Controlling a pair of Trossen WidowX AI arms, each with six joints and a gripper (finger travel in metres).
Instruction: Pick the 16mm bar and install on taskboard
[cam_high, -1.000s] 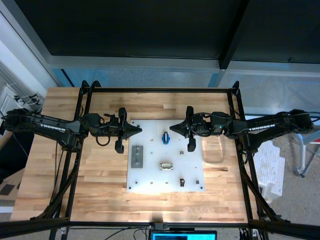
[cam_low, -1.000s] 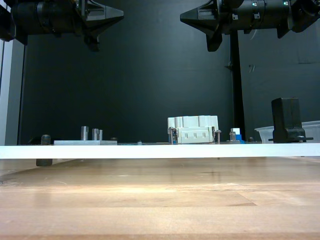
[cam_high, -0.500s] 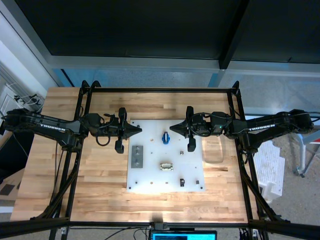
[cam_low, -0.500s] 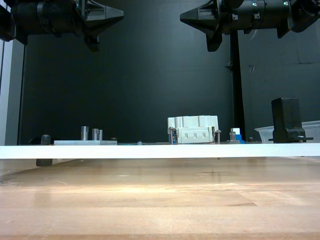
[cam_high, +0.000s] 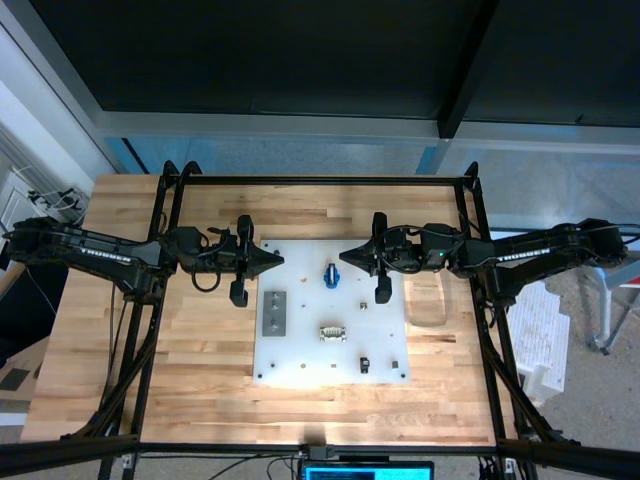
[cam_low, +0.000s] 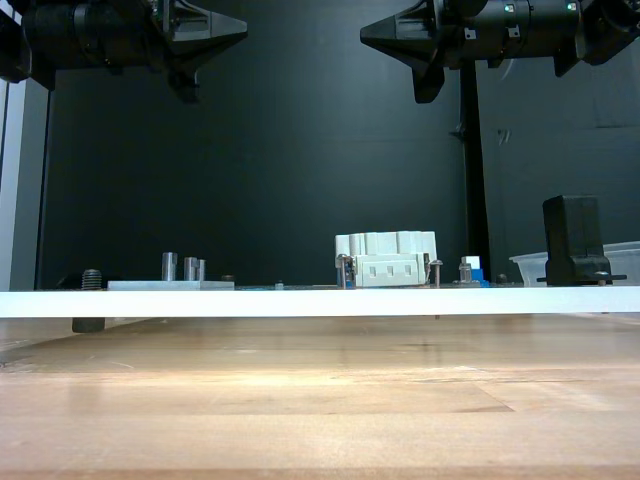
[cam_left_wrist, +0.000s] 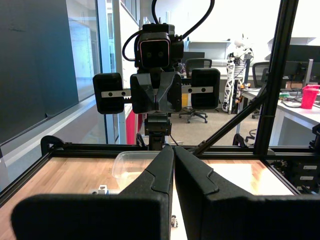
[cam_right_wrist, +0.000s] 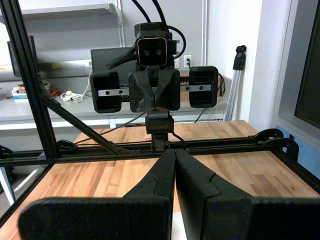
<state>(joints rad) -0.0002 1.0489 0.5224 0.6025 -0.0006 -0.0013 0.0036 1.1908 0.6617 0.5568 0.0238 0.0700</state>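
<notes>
The wooden table (cam_high: 200, 380) bears the white taskboard (cam_high: 300, 355), with a clear tray (cam_high: 428, 300) just beside its right edge, contents unclear, while the left gripper (cam_high: 279, 259) and right gripper (cam_high: 343, 257) hang pinched together, facing each other above the board's far part, and the 16mm bar is too small to find.

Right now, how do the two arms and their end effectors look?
The left arm and right arm are matte black with white TROSSEN lettering and black cables. The left end effector and right end effector, high above the taskboard's far edge, taper to black wedges.
</notes>
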